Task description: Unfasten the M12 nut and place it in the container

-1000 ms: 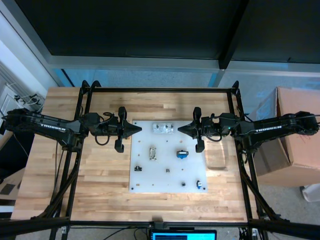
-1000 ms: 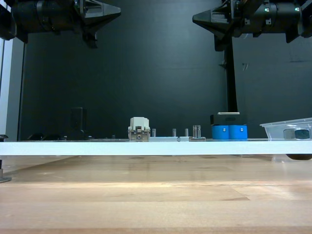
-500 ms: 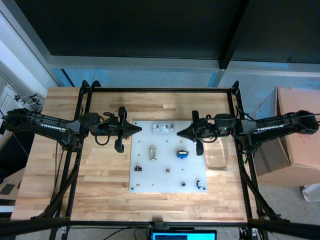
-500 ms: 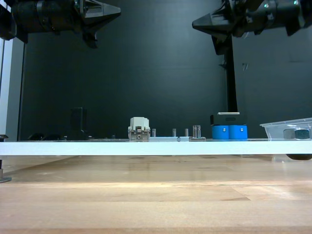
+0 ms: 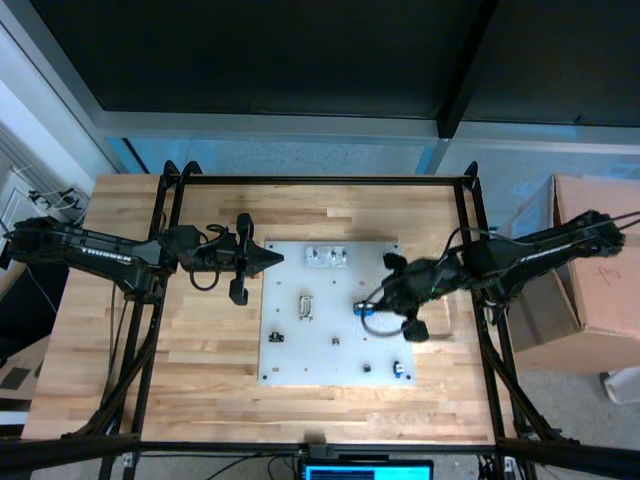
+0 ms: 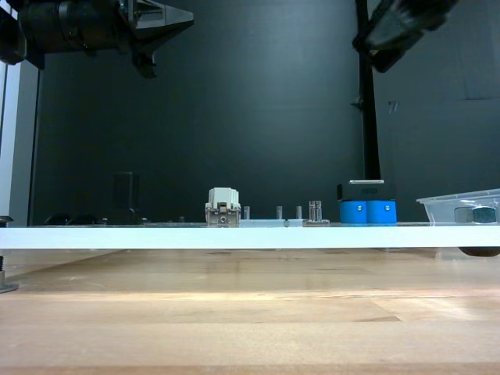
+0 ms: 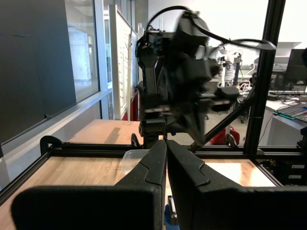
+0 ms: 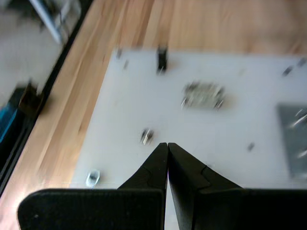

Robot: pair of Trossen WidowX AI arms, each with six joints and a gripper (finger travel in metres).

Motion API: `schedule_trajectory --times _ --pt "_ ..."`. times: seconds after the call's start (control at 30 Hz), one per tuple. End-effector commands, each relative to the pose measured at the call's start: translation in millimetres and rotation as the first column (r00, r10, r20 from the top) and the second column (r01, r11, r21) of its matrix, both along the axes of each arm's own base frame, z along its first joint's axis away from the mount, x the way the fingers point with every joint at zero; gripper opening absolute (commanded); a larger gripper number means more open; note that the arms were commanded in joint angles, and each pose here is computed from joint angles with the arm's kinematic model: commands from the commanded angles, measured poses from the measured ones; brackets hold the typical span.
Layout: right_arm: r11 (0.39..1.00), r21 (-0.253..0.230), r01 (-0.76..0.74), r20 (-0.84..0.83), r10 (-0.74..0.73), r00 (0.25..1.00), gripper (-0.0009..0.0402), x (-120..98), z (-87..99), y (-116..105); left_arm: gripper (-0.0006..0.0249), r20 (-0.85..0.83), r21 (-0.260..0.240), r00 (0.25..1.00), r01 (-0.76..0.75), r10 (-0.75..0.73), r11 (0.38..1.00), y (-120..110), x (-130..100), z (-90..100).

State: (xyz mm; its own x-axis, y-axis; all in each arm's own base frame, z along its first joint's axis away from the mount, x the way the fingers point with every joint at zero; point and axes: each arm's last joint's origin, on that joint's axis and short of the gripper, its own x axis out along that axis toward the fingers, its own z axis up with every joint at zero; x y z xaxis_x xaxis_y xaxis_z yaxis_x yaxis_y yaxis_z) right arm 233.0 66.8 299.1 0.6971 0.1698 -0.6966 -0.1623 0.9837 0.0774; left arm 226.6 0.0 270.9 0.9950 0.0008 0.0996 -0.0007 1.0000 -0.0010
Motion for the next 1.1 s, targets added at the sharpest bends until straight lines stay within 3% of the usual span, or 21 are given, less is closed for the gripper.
schedule_trajectory --times 0.03,0.33,0.7,0.87,1.1 --pt "0.999 -0.027 -0.030 -0.129 0.026 0.991 0.0000 5.1 0.5 13.3 0.0000 0.000 0.000 1.000 0.000 0.000 1.000 0.1 0.0 -0.2" --pt "0.994 -0.077 -0.080 -0.390 0.044 0.920 0.0000 24.7 6.3 50.6 0.0000 0.000 0.000 1.000 0.000 0.000 1.000 0.0 0.0 -0.2" --pt "0.992 -0.123 -0.030 -0.513 -0.037 0.858 0.0006 38.5 19.4 77.4 0.0000 -0.001 0.000 1.000 0.000 0.000 1.000 0.0 0.0 -0.2" --pt "0.992 -0.128 0.017 -0.516 -0.082 0.852 0.0040 46.8 15.5 82.9 0.0000 0.000 0.001 1.000 0.000 0.000 1.000 0.0 0.0 -0.2" --pt "0.987 -0.133 0.089 -0.531 -0.147 0.835 0.0122 59.9 6.1 92.2 0.0000 0.000 0.000 1.000 0.000 0.000 1.000 0.1 0.0 -0.2"
